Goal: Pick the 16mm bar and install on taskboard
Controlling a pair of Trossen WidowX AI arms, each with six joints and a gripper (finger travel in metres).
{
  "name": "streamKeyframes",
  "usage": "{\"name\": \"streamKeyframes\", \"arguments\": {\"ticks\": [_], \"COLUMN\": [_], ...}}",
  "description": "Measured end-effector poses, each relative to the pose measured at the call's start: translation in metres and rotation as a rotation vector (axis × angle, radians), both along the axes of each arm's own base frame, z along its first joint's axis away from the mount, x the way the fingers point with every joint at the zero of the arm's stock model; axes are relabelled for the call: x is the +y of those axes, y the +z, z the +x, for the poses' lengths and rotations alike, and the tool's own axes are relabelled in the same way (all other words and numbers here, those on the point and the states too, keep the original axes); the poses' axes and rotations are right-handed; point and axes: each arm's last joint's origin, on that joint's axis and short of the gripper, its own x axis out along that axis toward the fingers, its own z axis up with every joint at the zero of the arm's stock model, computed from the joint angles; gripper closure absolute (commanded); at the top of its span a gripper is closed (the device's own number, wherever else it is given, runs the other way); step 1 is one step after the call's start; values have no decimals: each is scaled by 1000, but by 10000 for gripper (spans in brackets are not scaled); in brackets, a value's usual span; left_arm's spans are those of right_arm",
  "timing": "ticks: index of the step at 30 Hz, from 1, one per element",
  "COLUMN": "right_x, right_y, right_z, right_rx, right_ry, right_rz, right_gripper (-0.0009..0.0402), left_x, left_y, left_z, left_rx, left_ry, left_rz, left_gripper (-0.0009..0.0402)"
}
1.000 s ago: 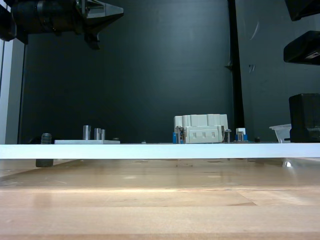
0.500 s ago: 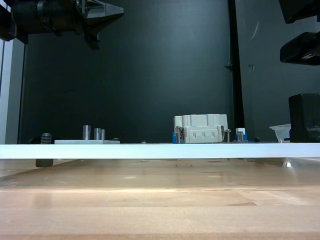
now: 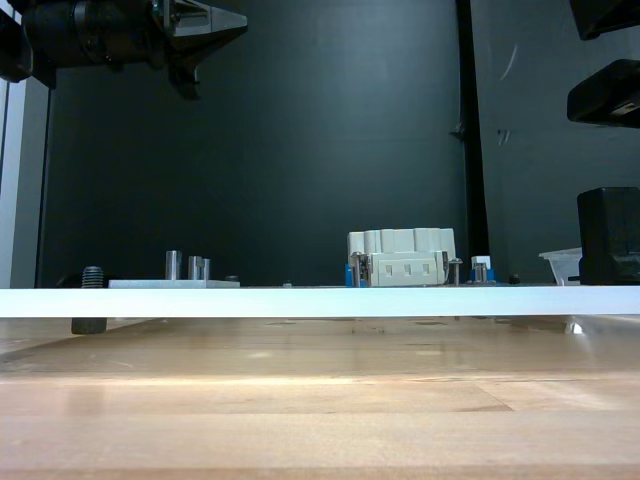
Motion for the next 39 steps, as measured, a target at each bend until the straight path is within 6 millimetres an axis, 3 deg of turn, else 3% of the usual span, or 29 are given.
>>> {"name": "streamKeyframes", "arguments": {"ticks": [16, 39], "right_x": [2, 3], "right_y": [4, 2], "right_z": [-3, -24], "right_rx": [-17, -117], "right_ry": [8, 6], "right_rz": [3, 14], "right_gripper": [384, 384], "left_x": [0, 0], "left_y": [0, 0], "left_z": [0, 0], "left_rx": [0, 0], "left_ry": [0, 0], "left_rz": [0, 0], "left_gripper": [393, 393]}}
